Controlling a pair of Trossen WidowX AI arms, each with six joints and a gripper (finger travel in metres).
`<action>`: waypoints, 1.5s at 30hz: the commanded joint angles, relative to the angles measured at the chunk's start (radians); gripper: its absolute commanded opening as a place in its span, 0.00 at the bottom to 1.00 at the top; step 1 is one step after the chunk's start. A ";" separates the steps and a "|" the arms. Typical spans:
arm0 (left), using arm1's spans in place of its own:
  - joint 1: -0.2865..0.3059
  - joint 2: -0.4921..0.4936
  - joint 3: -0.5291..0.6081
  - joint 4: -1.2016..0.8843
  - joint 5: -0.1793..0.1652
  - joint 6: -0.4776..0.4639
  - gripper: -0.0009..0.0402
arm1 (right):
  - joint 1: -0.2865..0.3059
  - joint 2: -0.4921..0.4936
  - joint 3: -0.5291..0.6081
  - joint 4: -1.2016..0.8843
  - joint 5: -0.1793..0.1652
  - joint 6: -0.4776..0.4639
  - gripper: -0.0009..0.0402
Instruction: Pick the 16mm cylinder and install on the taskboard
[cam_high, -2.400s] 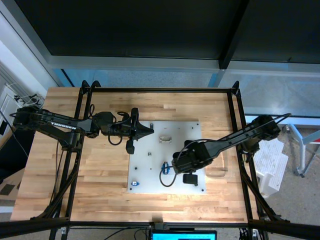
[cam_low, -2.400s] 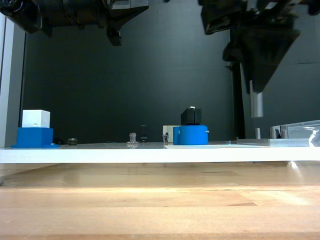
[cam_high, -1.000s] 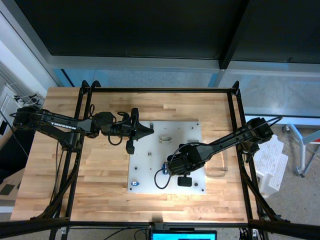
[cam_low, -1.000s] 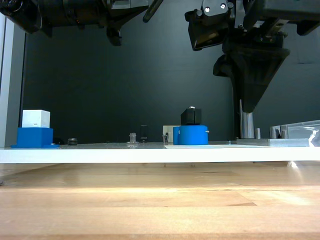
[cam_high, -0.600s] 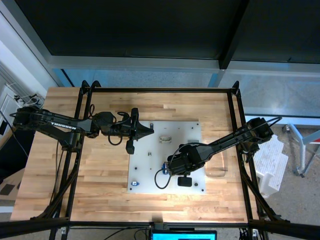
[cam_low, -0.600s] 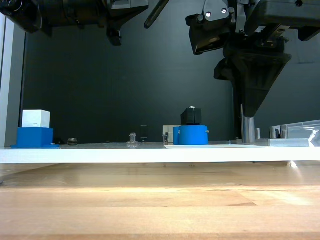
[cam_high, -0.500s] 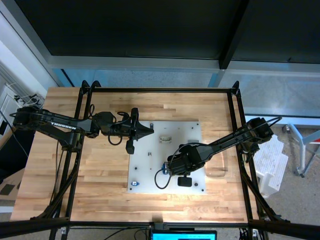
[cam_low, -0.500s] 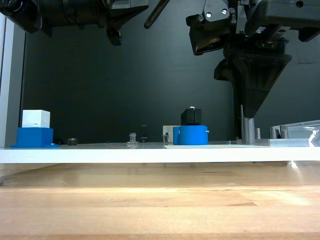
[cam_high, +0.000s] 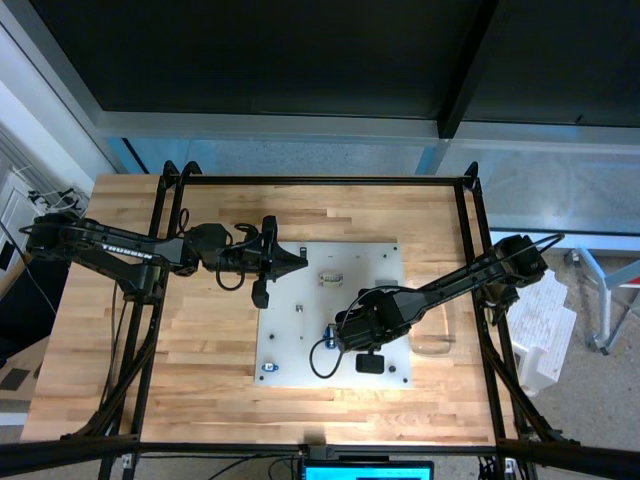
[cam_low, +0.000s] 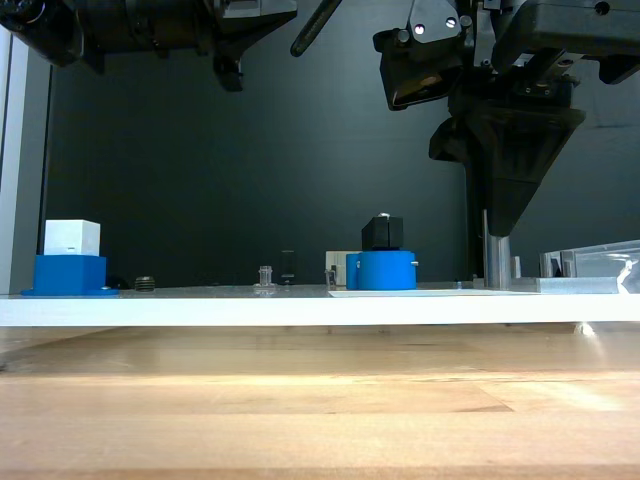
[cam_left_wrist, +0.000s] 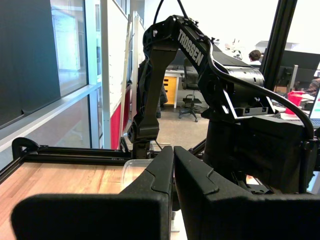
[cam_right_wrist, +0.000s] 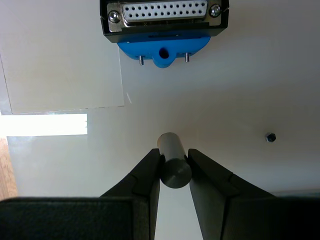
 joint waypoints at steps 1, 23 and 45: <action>0.000 0.000 0.000 0.000 0.000 0.000 0.02 | 0.002 0.000 -0.001 -0.003 -0.002 0.000 0.02; 0.000 0.000 0.000 0.000 0.000 0.000 0.02 | 0.012 0.001 -0.027 0.055 -0.016 -0.003 0.02; 0.000 0.000 0.000 0.000 0.000 0.000 0.02 | 0.010 0.016 -0.082 0.132 0.014 -0.008 0.14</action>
